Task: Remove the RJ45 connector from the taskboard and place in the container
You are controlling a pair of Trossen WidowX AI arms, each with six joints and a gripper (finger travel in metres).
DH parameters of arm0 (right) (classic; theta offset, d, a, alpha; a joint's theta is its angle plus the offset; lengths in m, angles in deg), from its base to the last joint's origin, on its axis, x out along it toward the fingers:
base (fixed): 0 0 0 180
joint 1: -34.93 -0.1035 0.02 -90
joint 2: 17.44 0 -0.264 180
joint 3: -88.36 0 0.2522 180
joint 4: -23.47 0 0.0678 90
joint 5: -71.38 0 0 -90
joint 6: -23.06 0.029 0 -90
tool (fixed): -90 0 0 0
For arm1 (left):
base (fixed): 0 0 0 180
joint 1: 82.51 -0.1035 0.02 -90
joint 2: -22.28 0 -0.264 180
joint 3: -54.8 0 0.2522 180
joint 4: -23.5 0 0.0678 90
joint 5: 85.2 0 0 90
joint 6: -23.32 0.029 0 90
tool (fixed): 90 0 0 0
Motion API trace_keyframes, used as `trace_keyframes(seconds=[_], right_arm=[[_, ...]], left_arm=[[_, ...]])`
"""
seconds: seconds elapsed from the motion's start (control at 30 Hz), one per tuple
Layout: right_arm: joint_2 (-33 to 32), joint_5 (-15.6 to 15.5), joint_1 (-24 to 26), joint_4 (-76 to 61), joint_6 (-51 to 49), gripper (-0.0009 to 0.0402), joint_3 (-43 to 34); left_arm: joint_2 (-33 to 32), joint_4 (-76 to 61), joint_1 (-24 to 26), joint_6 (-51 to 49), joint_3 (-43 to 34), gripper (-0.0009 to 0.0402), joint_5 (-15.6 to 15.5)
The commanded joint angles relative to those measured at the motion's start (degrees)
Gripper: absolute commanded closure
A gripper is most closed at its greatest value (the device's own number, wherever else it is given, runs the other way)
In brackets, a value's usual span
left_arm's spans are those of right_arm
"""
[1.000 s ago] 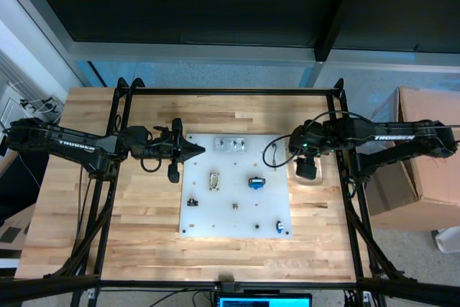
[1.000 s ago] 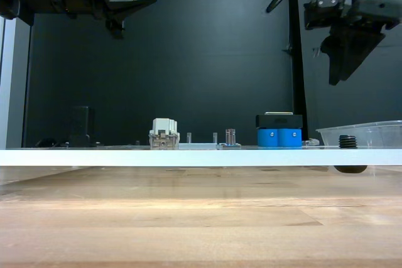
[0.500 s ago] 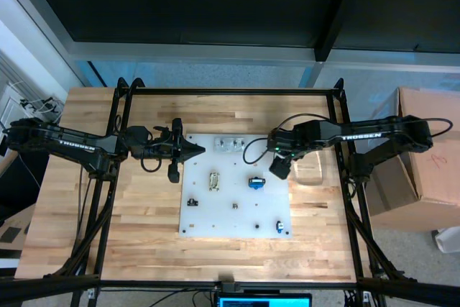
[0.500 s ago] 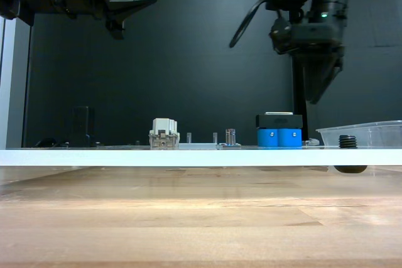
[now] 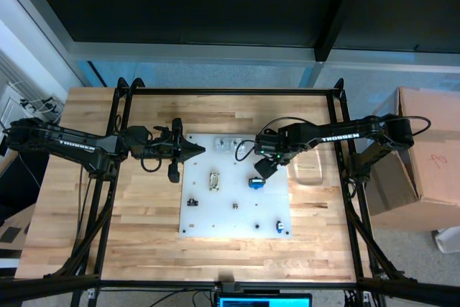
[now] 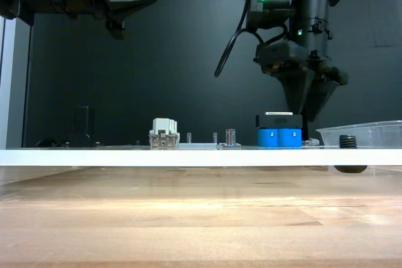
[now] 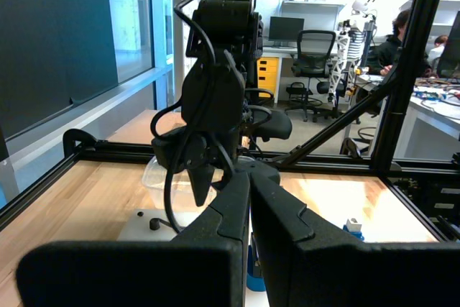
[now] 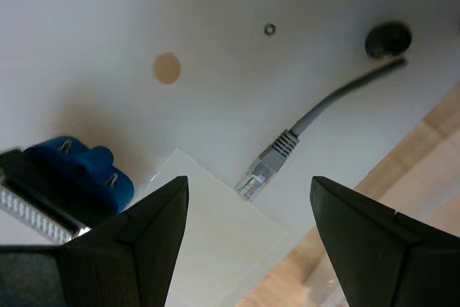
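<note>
The right gripper (image 8: 249,180) hangs over the far right part of the white rectangular taskboard (image 5: 215,213). It points down at the board, and its jaws are spread wide with nothing between them. Under the gap, the right wrist view shows the clear-tipped, grey-booted RJ45 connector (image 8: 264,168) lying flat on the board, untouched by either jaw. Its clear tip lies against the edge of a pale translucent plate (image 8: 215,228). Its grey cable (image 8: 338,98) runs away to a round black grommet (image 8: 388,39). It cannot be told whether the plug sits in a socket or only butts against the plate. In the high and low views the RJ45 connector cannot be picked out at all.

Near it stands a blue D-shaped connector block (image 8: 79,174), partly cut off behind one jaw in the wrist view. In the low view the gripper's tips hang just above this block.

The clear plastic container (image 5: 310,167) rests on the wooden worktop (image 5: 108,235) just beside the board's right edge. Whether it touches the board cannot be told. The low view crops its right end and shows a small black ribbed part (image 6: 347,140) inside it.

The left gripper (image 5: 192,150) is held high above the board's left edge and points across toward the right arm. In the left wrist view its jaws are pressed together on nothing. The low view cuts most of the left arm off at the frame's edge. A grey-white connector housing (image 6: 163,135) and a short metal post (image 6: 230,136) stand on the board well apart from both grippers.
</note>
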Motion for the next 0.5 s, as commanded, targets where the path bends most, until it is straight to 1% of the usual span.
trace_keyframes(seconds=[0.03,0.3,0.5], right_arm=[[-0.8,0.1,0.0,0.1,3.2,0.0158,0.1],[-4.2,-0.1,0.0,1.6,6.9,0.0158,0.1],[-7.1,-0.6,0.0,1.7,7.4,0.0158,0.2]], left_arm=[[0.0,0.0,0.0,0.0,0.0,0.0393,0.0],[0.0,0.0,0.0,0.0,0.0,0.0393,0.0],[0.0,0.0,0.0,0.0,0.0,0.0393,0.0]])
